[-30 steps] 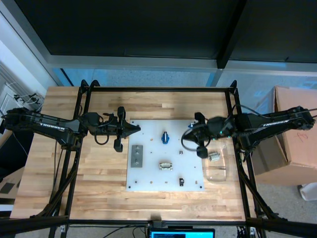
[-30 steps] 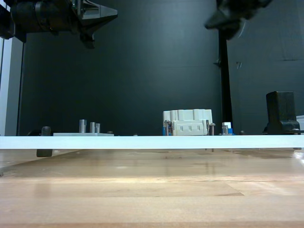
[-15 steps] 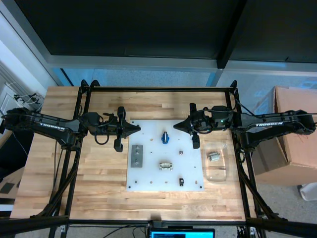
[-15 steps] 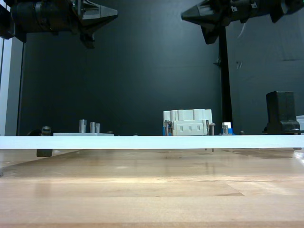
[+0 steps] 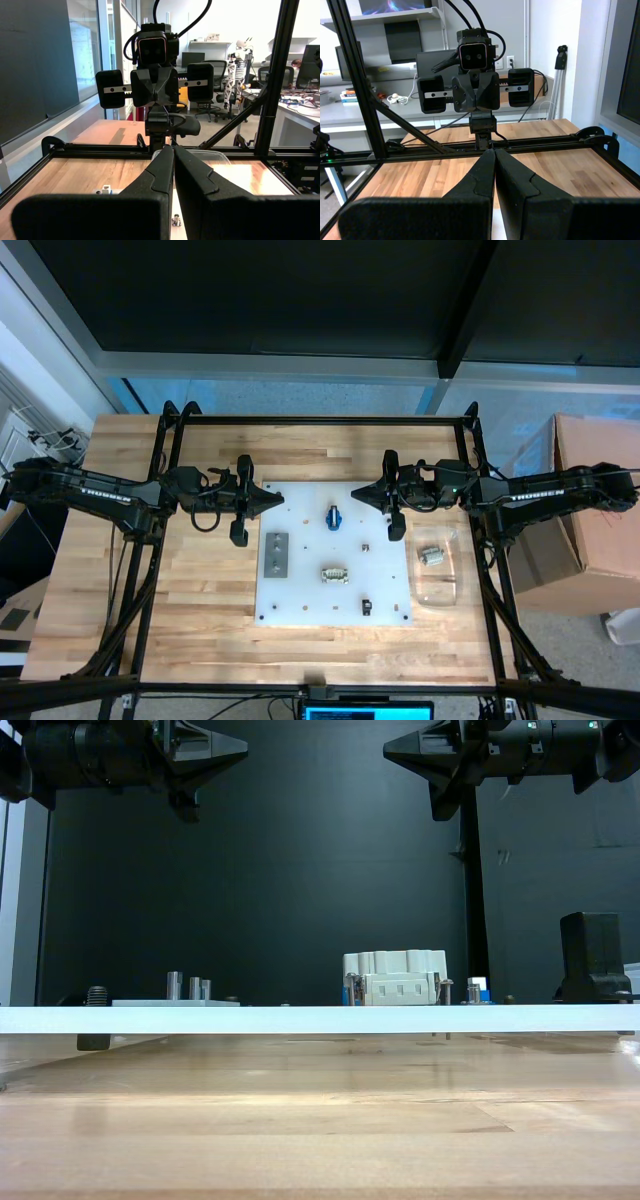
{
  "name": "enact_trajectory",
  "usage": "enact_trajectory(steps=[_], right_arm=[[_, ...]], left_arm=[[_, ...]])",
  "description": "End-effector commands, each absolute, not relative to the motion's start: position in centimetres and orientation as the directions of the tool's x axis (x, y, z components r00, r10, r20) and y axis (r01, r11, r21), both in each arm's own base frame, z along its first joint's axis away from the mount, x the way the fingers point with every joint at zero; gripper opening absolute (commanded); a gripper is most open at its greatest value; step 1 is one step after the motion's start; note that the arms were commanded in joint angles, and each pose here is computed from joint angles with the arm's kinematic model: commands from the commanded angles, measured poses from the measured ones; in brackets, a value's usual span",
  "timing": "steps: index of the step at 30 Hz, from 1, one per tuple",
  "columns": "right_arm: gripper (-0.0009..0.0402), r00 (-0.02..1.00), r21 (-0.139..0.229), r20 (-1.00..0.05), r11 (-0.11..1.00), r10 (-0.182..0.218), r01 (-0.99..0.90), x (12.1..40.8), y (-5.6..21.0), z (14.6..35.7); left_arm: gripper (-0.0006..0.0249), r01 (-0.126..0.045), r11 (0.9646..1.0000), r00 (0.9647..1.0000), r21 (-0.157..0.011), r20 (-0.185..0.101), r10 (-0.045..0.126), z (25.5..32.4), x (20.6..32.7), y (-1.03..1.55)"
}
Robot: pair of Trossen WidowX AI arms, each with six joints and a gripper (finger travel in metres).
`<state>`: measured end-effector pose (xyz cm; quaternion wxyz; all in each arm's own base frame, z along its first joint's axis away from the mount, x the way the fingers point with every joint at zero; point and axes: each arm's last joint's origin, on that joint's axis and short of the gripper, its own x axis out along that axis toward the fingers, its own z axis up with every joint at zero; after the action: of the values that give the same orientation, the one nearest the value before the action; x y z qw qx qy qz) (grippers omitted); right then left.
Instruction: Remove the HAN10E connector from the taskboard and place in the container
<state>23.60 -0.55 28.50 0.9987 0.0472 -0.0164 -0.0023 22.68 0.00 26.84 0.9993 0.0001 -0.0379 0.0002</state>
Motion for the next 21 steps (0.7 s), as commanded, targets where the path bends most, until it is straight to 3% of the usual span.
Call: enact_trajectory(steps=[1,21], right_arm=[[0.0000,1.000,0.095,0.030,0.995,-0.006,0.004,23.62,-0.55,28.46],[0.0000,1.000,0.095,0.009,0.995,-0.007,0.006,23.63,-0.56,28.24]], left_arm=[[0.0000,-0.001,1.0000,0.9971,0.000,0.076,0.001,26.85,22.69,0.01],[0.0000,0.000,1.0000,0.9971,0.000,0.076,0.000,26.85,22.69,0.00]])
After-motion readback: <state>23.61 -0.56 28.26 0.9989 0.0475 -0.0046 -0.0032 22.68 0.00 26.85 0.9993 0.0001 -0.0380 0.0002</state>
